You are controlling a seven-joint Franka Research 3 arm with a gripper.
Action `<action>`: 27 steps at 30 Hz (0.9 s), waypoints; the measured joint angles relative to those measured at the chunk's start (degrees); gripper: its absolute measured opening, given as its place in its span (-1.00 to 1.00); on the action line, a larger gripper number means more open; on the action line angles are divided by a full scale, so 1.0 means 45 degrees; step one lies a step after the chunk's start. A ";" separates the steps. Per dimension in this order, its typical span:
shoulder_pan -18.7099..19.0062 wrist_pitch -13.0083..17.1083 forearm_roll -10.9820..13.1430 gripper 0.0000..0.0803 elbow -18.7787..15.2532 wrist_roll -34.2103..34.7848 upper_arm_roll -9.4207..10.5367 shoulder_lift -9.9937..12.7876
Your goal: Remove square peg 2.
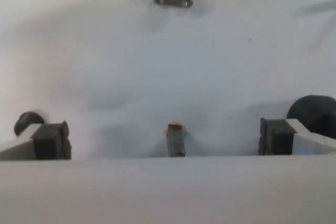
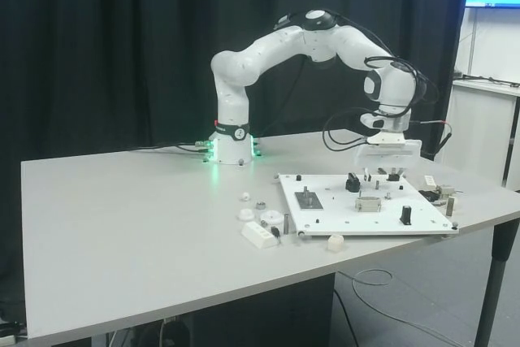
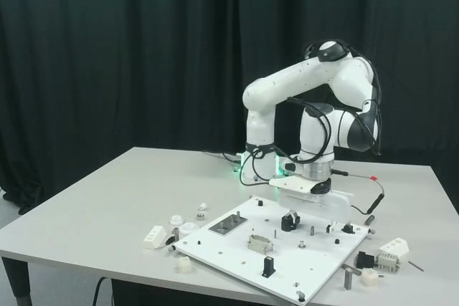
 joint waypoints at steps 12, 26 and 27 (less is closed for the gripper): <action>0.0486 0.0658 0.0635 0.99 -0.0681 0.0071 0.0083 -0.0044; 0.0534 0.0933 0.1004 0.99 -0.0840 0.0357 0.0336 -0.0046; 0.0534 0.0934 0.1020 0.99 -0.0840 0.0382 0.0351 -0.0046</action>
